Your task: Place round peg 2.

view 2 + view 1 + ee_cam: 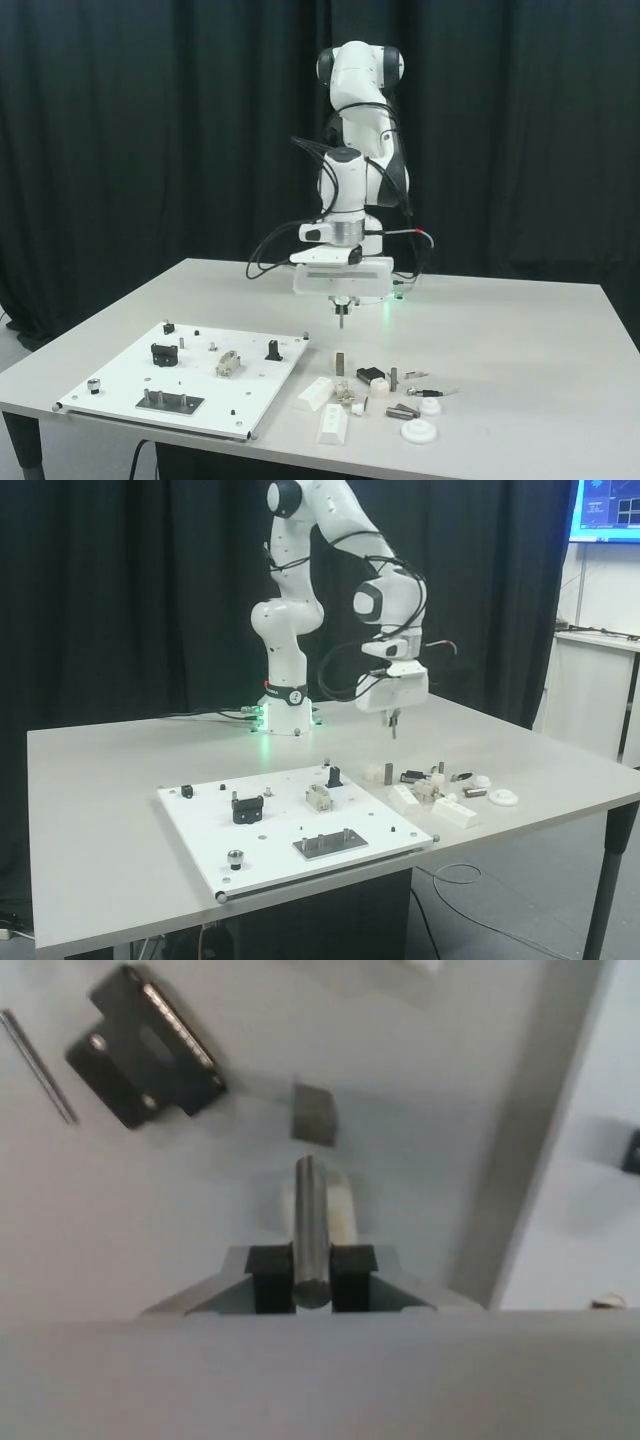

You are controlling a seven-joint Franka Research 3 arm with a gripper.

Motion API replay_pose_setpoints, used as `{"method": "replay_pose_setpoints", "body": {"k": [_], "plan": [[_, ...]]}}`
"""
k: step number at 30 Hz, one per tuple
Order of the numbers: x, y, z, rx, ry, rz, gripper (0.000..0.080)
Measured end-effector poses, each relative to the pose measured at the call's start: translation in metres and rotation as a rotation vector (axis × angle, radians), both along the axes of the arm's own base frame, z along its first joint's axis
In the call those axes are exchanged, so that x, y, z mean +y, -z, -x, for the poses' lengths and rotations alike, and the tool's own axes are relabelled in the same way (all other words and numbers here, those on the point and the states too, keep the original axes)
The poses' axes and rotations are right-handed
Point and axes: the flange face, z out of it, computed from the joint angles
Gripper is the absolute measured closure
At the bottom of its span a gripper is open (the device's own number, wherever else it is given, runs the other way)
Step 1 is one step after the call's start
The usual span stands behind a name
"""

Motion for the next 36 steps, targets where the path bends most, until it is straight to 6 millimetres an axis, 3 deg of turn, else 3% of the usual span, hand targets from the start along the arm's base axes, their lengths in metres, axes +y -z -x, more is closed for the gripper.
{"method": "replay_pose_setpoints", "body": {"k": [18,36], "plan": [[0.045,0.016,-0.013,0.006,-0.039,0.028,0.0729],[0.058,0.021,-0.016,0.017,-0.014,0.038,0.0727]]}}
